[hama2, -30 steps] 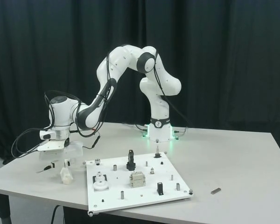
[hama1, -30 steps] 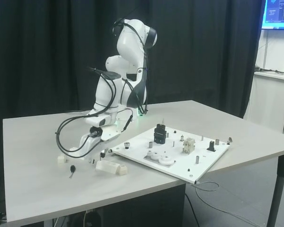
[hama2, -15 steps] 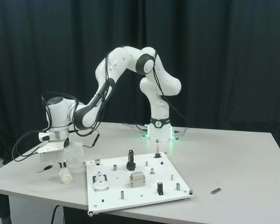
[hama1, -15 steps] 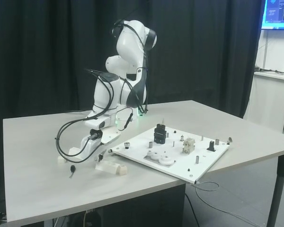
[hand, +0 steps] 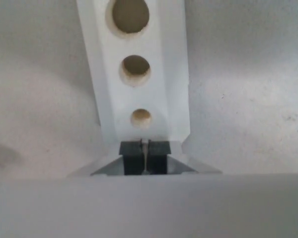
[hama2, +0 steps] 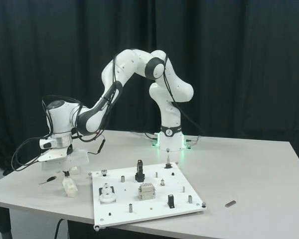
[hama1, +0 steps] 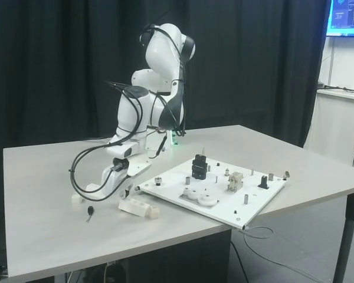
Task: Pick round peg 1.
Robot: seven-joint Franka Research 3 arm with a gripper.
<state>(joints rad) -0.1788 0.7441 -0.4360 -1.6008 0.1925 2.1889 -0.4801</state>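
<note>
In the wrist view my gripper [hand: 145, 157] is shut on a thin grey round peg [hand: 145, 147], held upright between the black fingertips [hand: 133, 157]. Just below lies the white holder block [hand: 139, 74] with three empty holes in a row. In the first room view the gripper [hama1: 127, 190] hangs a little above the holder block [hama1: 138, 207], near the table's front left. The second room view shows the gripper [hama2: 66, 173] over the same block [hama2: 70, 188]. The peg is too small to make out in either room view.
A white assembly board [hama1: 256, 197] [hama2: 154, 204] carrying several small fixtures and pegs lies beside the holder. A black cable end [hama1: 90, 211] and a small white block [hama1: 76, 198] lie near the gripper. A small grey bar [hama2: 230, 203] lies far off on the table.
The wrist has risen a little from the holder block and the arm's elbow has lifted. The gripper stays over the block.
</note>
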